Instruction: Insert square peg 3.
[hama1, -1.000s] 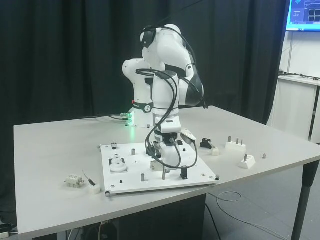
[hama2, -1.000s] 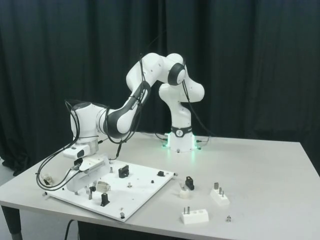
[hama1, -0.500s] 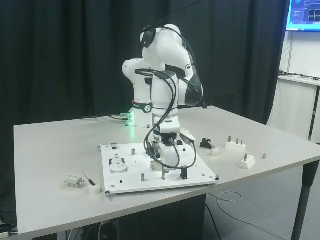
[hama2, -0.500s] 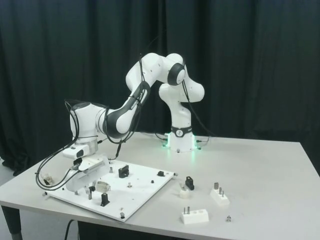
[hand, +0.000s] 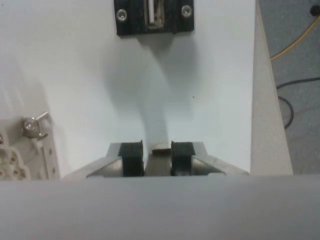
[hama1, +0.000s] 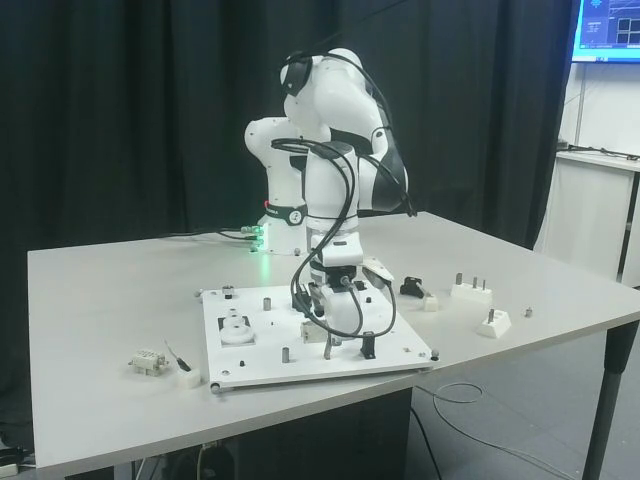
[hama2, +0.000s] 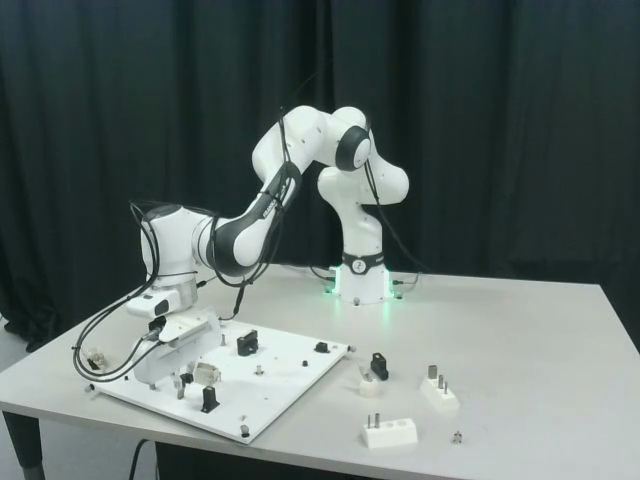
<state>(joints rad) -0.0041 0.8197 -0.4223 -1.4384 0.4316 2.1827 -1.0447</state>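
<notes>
- Where the wrist view looks down past the two black fingertips, the pincer (hand: 157, 156) is clamped on the square peg (hand: 160, 150), a small grey piece of which only the top sliver shows between the pads; the rest is cut off by the wrist body filling the lower part of that picture.
- From the first room view the peg (hama1: 327, 346) hangs as a thin upright bar under the pincer (hama1: 328, 335), its lower end at the white board (hama1: 250, 365); whether it touches the board or sits in a hole cannot be told.
- In the second room view the pincer (hama2: 183, 375) is low over the near side of the board (hama2: 290, 385), and the peg itself is too small to make out there.
- Just ahead of the pincer in the wrist view stands a black socket block (hand: 153, 16) with two screws, its far part cut off by the picture edge.
- To one side of the pincer a white connector with a metal clip (hand: 22, 145) is only partly in view.
- Beyond the board edge beside the pincer lies the grey table (hand: 267, 115), then the floor with cables (hand: 295, 80).
- Well apart from the pincer, small white holder blocks (hama1: 471, 291) stand on the table (hama1: 110, 290), their pins hard to tell apart.
</notes>
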